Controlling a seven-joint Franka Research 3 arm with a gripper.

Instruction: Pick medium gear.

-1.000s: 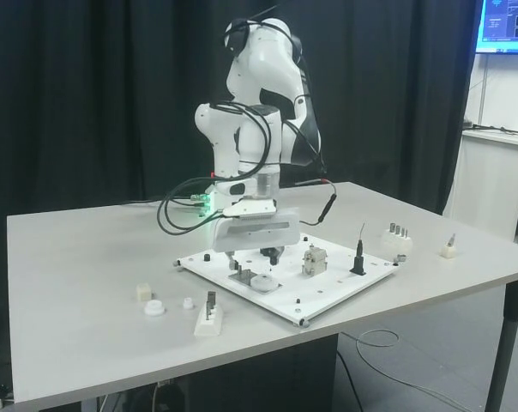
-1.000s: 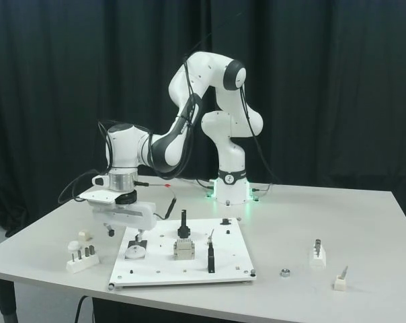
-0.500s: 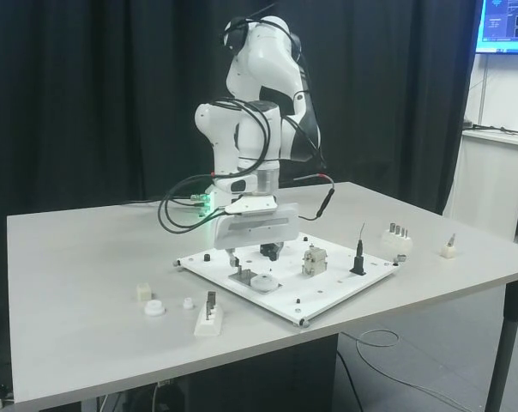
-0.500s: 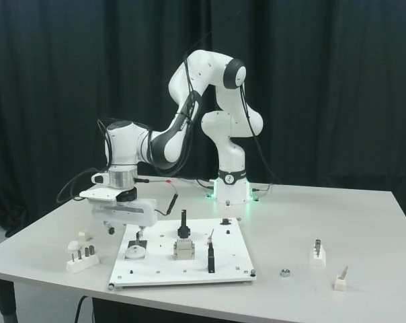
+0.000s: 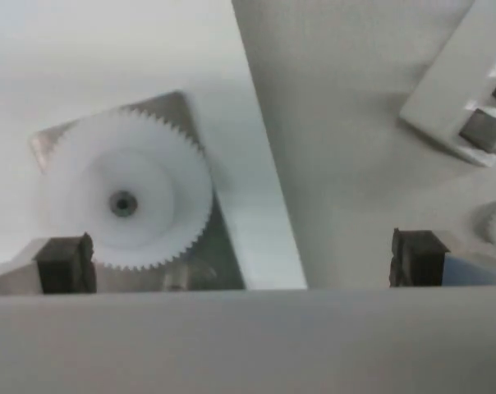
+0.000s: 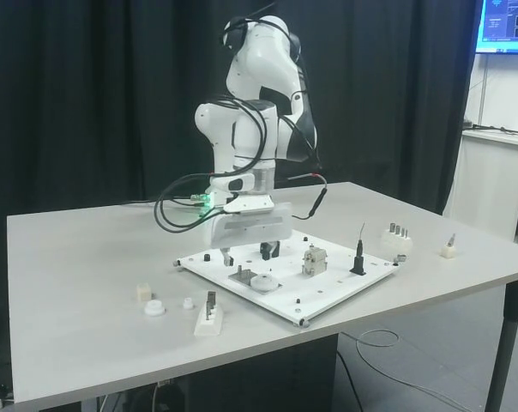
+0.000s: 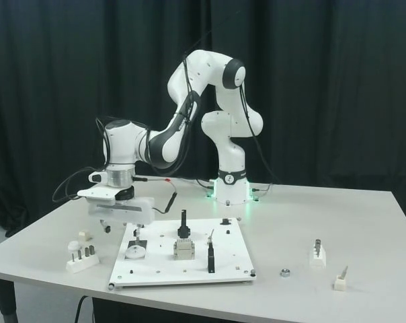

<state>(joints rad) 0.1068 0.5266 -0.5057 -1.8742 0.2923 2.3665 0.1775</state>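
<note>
The arm is rising off the board (image 6: 328, 287), jaws apart and empty, leaving the gear (image 5: 125, 199) lying on its plate; next it is needing to descend, straddling it

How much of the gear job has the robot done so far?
Nothing is done yet: the white gear sits on its grey plate on the white board. In hand: the open pincer hangs above it, holding nothing. Left: come down, close on the gear and lift it.
</note>
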